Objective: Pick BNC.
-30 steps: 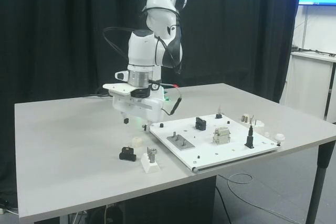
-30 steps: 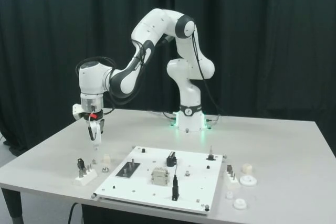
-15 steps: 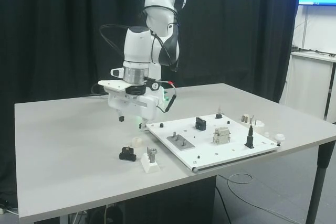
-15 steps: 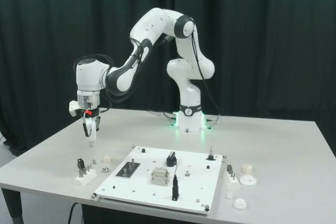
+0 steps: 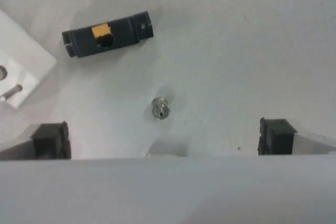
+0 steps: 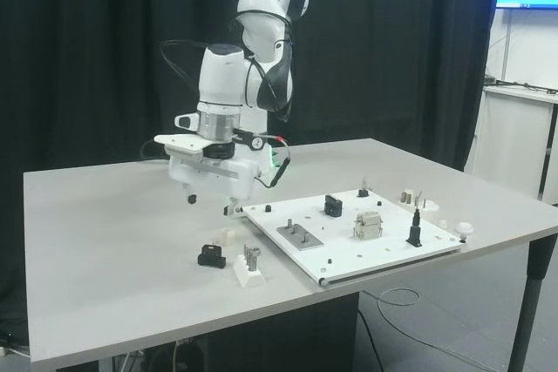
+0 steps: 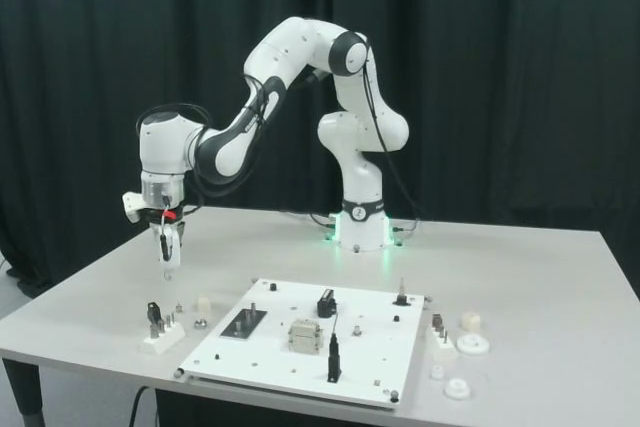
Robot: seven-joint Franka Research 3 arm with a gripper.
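Note:
The BNC [image 5: 160,108], a small grey metal connector, stands upright on the grey table, seen from above in the wrist view. My gripper [image 5: 163,138] hangs open above it, and nothing sits between its black fingertips [image 5: 50,140]. In the second room view the BNC [image 7: 200,323] is a small grey piece beside a white cylinder [image 7: 203,303]. There the gripper [image 7: 168,263] hovers well above the table, behind these parts. In the first room view the gripper [image 6: 207,203] is above and behind the black block [image 6: 210,255].
A black block [image 5: 107,34] lies near the BNC, beside a white holder block [image 5: 18,72] with pegs [image 6: 250,267]. The white assembly board [image 6: 384,254] with several mounted parts lies on the far side of these from the gripper. Small white parts [image 7: 470,345] sit past it.
The arm has swung the gripper away from the white board, toward the left in both room views, and slightly upward. The parts on the table have not moved.

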